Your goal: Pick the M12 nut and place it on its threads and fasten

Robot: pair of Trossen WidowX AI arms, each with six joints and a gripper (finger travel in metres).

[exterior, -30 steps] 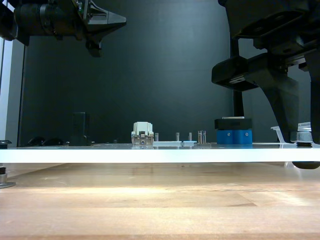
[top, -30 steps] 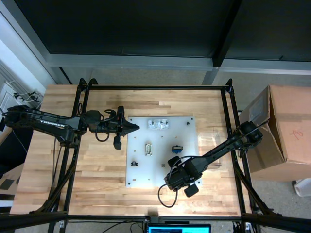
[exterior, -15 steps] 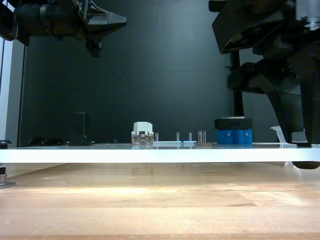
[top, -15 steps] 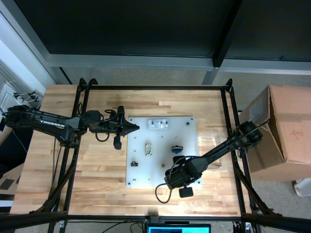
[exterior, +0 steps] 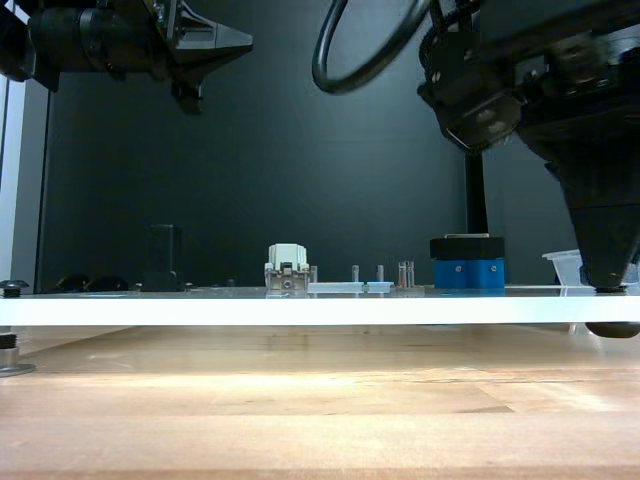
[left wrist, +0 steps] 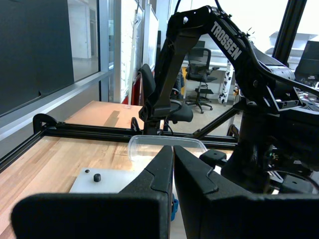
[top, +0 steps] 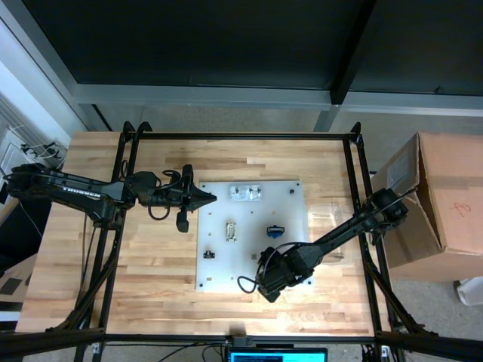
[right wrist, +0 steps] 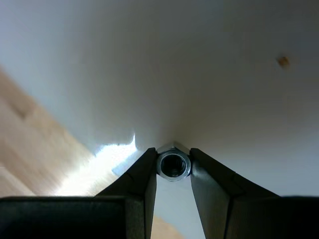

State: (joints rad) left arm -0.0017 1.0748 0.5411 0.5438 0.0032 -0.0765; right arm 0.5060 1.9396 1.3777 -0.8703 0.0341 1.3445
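Observation:
The small silver nut (right wrist: 173, 165) sits between the fingers of my right gripper (right wrist: 173, 158), which is shut on it and points straight down at the white board (right wrist: 209, 74). In the low view the right gripper (exterior: 604, 284) stands at the board's near right edge. Its fingers hide the stud there, so I cannot tell how far the nut is on its stud. From above, the right wrist (top: 284, 270) covers that spot. My left gripper (top: 208, 198) hovers high at the board's left edge, shut and holding nothing (left wrist: 173, 164).
A clear tray (top: 329, 219) lies to the right of the board. On the board are a blue block (top: 275, 231), a white connector (top: 231, 231) and small posts (exterior: 404, 272). A cardboard box (top: 441, 200) stands beyond the table's right edge.
The right wrist has turned about its vertical axis, its camera block and cable loop swinging from the near right round to the left. The nut stays between the fingers at the same spot. The left arm is unmoved.

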